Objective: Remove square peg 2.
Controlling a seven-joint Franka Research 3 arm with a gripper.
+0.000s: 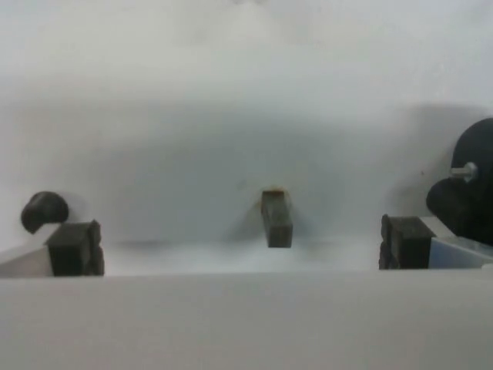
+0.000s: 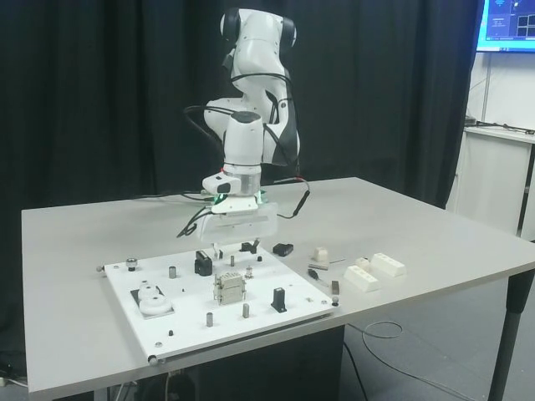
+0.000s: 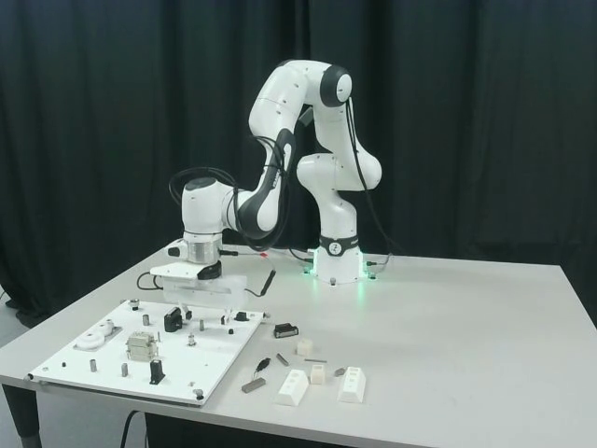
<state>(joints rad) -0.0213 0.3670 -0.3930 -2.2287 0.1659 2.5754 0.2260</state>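
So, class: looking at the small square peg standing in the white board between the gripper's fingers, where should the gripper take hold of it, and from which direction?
Grip the square peg by its exposed upper part, on two opposite flat sides, coming straight down from above. It stands upright in the white board, so only the top is free, and the flat faces suit the fingers. The gripper is open, hanging above it with the peg roughly centred.

White Franka arm [image 3: 280,121] of rounded links with black joint bands, a green glow at its base [image 3: 338,271], black cables [image 3: 201,175] looping beside the wrist, and 2 black fingertip pads [image 1: 75,248].
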